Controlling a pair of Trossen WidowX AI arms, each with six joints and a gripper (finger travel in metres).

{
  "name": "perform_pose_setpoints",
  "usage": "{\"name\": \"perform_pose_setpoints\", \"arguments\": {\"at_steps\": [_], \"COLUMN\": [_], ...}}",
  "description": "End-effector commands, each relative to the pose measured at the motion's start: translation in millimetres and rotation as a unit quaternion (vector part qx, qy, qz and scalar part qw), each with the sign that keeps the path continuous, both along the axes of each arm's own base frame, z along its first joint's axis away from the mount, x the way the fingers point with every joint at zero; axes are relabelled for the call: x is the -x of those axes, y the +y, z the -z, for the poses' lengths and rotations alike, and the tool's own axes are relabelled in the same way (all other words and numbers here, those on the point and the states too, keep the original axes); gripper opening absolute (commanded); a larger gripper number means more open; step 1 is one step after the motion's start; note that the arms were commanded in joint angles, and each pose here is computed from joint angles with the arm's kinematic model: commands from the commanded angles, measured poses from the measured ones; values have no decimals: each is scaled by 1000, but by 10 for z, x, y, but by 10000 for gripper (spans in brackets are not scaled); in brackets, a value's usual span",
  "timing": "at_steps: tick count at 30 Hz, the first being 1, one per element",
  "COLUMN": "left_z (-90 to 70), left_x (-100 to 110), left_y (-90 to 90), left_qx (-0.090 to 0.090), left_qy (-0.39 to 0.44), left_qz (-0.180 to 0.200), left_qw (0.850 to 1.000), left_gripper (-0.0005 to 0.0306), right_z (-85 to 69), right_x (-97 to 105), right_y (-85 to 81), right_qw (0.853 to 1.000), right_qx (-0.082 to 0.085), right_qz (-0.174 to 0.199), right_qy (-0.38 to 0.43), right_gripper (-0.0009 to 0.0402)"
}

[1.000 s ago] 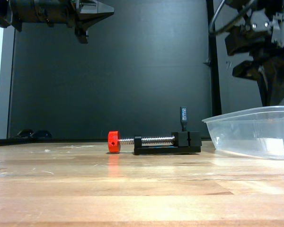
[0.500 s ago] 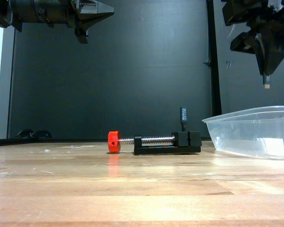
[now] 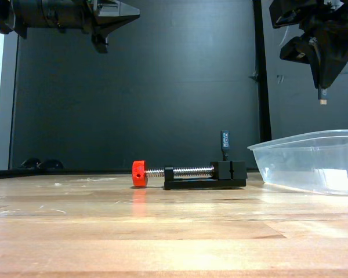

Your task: Pick the usb-c connector and install on the hub

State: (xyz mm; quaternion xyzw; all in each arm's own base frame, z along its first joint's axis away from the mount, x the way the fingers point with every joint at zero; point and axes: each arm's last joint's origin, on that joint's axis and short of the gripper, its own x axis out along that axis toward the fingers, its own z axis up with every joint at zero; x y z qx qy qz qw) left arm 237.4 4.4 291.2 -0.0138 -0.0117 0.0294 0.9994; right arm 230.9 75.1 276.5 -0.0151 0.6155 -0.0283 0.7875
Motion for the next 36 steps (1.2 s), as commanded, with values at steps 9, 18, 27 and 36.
{"name": "perform_pose_setpoints", "arguments": {"at_steps": [9, 18, 27, 36], "left_z": [1, 0, 0, 0], "left_x": [-1, -1, -1, -1], "left_y": [0, 0, 0, 1], "left_qx": [0, 0, 0, 0], "left_qy": [0, 0, 0, 0], "left_qz": [0, 0, 0, 0], "left_qw": [1000, 1000, 1000, 1000], "left_gripper": [0, 0, 0, 0], "right_z": [-40, -8, 69, 108], "right_x": [-276, -477, -707, -927], "right_y": [13, 23, 18, 30], "right_qw": [1000, 1000, 999, 999], "right_qx": [0, 1, -3, -5], "right_qz": [13, 21, 30, 40], "right_qy": [-2, -2, -16, -20], "right_gripper": [0, 0, 0, 0]}}
